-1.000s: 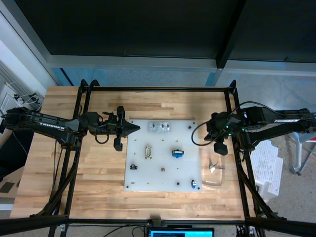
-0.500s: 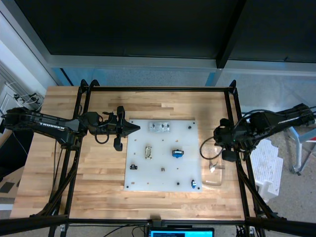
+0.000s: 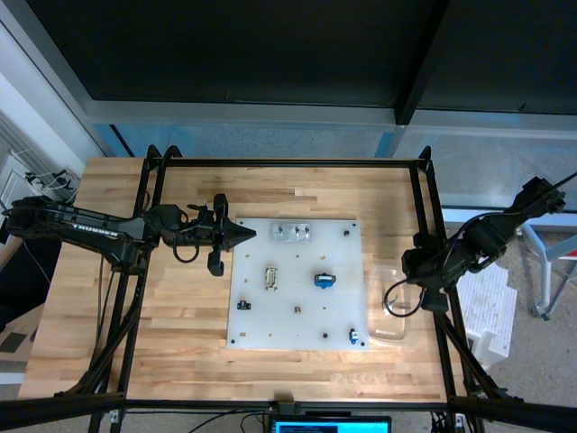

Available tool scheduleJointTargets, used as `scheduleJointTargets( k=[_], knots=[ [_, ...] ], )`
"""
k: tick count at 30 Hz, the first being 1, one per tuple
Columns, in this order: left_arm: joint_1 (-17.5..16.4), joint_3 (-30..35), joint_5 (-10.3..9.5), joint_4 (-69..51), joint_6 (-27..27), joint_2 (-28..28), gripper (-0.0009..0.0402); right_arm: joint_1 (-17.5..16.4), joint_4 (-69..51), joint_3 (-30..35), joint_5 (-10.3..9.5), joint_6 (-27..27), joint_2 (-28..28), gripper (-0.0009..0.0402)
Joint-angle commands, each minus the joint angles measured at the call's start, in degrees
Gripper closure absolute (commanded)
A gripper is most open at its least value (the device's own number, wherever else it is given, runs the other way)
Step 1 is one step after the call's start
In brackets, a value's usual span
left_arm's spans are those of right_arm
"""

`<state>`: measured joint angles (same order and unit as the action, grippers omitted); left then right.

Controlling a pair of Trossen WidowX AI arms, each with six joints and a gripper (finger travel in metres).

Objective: Pick the RJ45 connector and install on taskboard

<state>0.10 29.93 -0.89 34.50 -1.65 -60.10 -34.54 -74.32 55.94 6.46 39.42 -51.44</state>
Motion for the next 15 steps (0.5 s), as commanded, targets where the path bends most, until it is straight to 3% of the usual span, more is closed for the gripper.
scheduleJointTargets(
  k=[1,15],
  knots=[
    [-0.02,0.02,0.0,0.02,0.02,0.0,0.0393,-1.29,-0.07,-0.35,0.02,0.96,-0.22,0.0389],
    [-0.02,0.02,0.0,0.02,0.02,-0.02,0.0393,-4.92,2.16,-4.42,0.04,5.27,-1.77,0.0281]
  ],
)
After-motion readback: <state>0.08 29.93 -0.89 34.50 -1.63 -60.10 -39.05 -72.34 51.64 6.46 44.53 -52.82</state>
